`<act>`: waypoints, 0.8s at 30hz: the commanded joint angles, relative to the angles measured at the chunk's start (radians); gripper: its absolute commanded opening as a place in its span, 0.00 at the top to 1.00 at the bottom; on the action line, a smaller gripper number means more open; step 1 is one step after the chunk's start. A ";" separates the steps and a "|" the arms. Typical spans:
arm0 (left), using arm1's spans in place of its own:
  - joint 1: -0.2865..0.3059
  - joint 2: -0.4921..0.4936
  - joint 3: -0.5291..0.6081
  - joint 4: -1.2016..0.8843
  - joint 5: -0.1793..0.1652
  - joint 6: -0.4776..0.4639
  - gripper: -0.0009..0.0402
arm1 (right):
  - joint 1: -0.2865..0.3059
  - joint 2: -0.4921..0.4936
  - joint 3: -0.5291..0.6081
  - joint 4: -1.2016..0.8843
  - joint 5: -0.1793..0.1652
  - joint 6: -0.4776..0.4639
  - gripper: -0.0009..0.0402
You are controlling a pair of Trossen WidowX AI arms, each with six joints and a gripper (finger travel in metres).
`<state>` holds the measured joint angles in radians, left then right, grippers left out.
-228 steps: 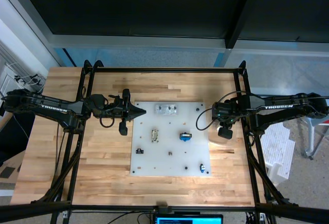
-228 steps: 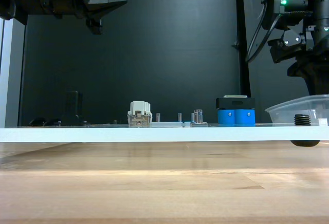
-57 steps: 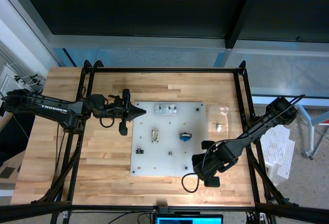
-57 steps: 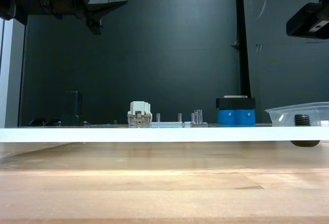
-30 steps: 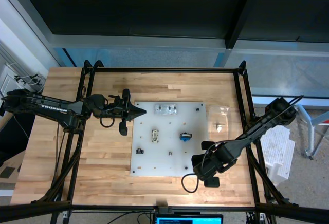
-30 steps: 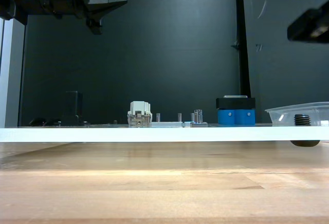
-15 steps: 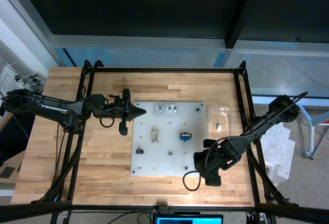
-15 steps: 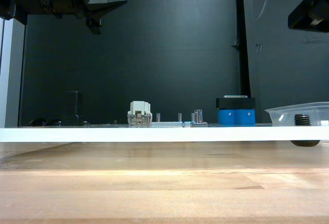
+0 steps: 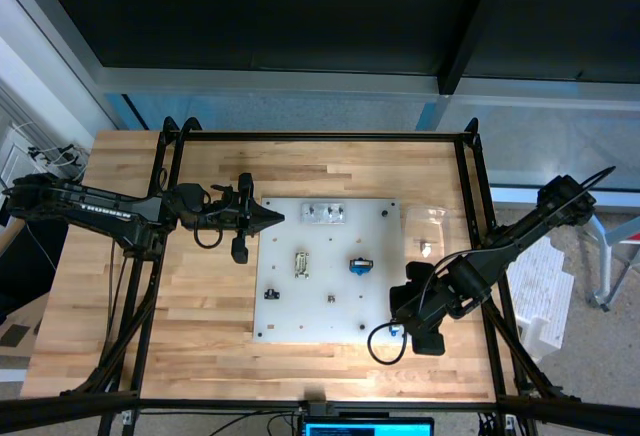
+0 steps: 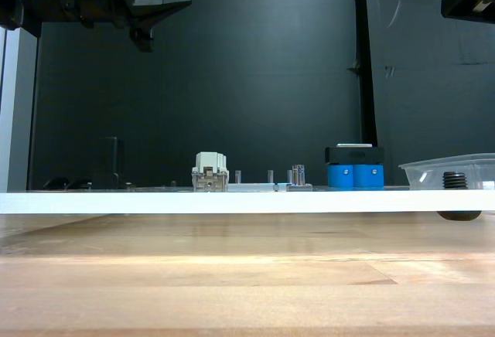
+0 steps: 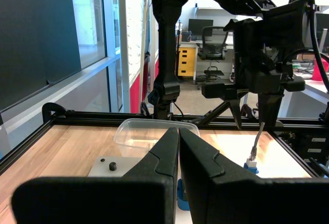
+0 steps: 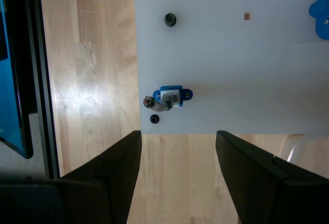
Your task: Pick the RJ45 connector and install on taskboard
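Probably light, rigid and slick: pinch RJ45 connector (image 12: 172, 96) across blue flanks at taskboard (image 12: 231, 70) five o'clock, with right gripper (image 12: 178, 136) hovering wide, empty; left gripper (image 11: 178, 131) closed on nothing, ten o'clock.

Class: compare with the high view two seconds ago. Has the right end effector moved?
Yes. The right end effector has shifted right, uncovering the near-right corner of the white square taskboard, fingers open. The left end effector hangs over its far-left corner.
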<state>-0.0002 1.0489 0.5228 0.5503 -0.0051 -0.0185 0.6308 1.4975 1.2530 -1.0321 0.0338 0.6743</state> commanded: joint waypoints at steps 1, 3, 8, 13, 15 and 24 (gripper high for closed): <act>0.000 0.000 0.000 0.000 0.000 0.000 0.98 | 0.000 -0.002 0.000 -0.004 0.000 -0.001 0.51; 0.000 0.000 0.000 0.000 0.000 0.000 0.98 | 0.000 -0.004 0.000 -0.004 0.000 -0.002 0.53; 0.000 0.000 0.000 0.000 0.000 0.000 0.98 | -0.019 -0.025 0.000 -0.019 0.003 -0.035 0.56; 0.000 0.000 0.000 0.000 0.000 0.000 0.98 | -0.046 -0.039 0.000 -0.018 0.053 -0.084 0.64; 0.000 0.000 0.000 0.000 0.000 0.000 0.98 | -0.058 -0.040 0.000 -0.016 0.053 -0.113 0.68; 0.000 0.000 0.000 0.000 0.000 0.000 0.98 | -0.147 -0.072 -0.001 0.022 0.054 -0.216 0.90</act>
<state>-0.0002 1.0489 0.5224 0.5499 -0.0048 -0.0185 0.4976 1.4322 1.2530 -1.0164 0.0875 0.4740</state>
